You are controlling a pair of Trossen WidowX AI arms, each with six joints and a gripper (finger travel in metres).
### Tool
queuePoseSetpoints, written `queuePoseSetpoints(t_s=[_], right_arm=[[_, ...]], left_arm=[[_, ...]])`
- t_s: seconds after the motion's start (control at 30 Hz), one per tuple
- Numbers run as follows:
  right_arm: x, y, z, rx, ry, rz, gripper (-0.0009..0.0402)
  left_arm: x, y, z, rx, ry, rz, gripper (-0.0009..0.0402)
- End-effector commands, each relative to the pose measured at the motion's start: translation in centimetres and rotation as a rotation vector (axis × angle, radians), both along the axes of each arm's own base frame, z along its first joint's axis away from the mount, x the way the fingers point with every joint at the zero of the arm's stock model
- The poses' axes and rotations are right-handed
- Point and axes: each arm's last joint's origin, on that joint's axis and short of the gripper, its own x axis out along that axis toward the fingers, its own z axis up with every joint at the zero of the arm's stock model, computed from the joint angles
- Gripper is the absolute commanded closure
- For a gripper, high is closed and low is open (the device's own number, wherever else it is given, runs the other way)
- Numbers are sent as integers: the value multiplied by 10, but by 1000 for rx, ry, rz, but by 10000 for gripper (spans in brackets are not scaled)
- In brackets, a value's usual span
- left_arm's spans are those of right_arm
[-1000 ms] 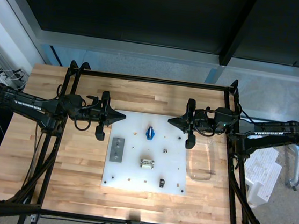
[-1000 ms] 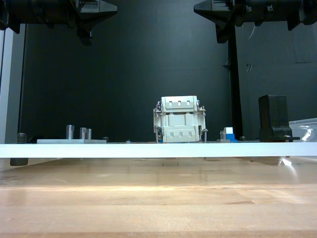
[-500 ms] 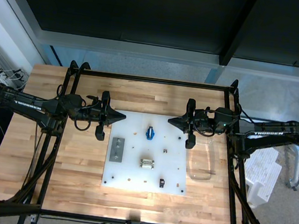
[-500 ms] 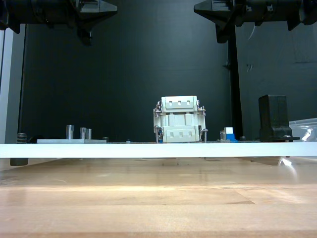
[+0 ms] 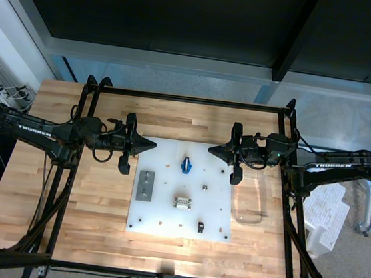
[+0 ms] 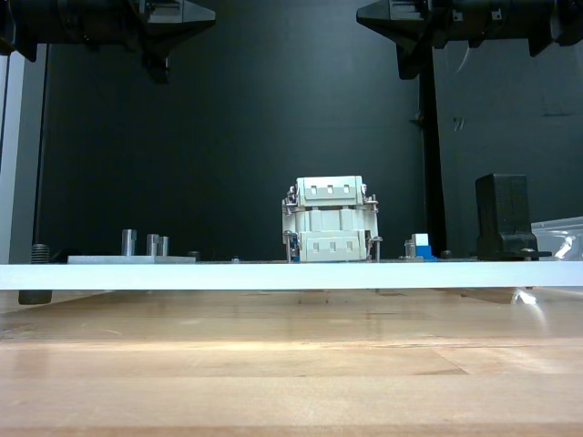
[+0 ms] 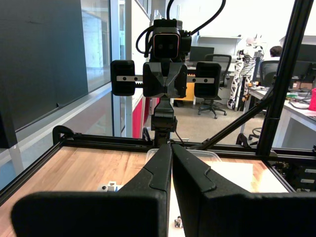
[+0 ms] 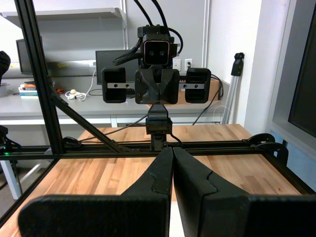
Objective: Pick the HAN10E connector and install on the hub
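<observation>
The hub [image 5: 181, 203] is a small beige eared socket near the middle of the white board [image 5: 156, 219]. From table height the hub [image 6: 329, 244] carries a beige windowed block [image 6: 329, 191] stacked on it. I cannot tell whether that block is the HAN10E connector; no separate connector shows anywhere. My left gripper [image 5: 151, 146] hovers shut above the board's far left corner, high up in the low view [image 6: 208, 14]. My right gripper [image 5: 213, 150] hovers shut above the far right side. Each wrist view shows its own fingers pressed together, left [image 7: 171, 148] and right [image 8: 173, 150], with nothing held.
On the board stand a grey three-hole block [image 5: 145, 184], a blue part [image 5: 186, 164] and a small black part [image 5: 201, 227]. A clear plastic container [image 5: 252, 203] lies on the wood just right of the board. A black frame [image 5: 190, 100] rings the table.
</observation>
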Motion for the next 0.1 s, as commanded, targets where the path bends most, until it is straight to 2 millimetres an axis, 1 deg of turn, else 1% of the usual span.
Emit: queuePoseSetpoints(t_s=[0.03, 0.1], right_arm=[[0, 0, 0, 0, 0, 0, 393], [0, 0, 0, 0, 0, 0, 393]], left_arm=[[0, 0, 0, 0, 0, 0, 393], [0, 0, 0, 0, 0, 0, 393]])
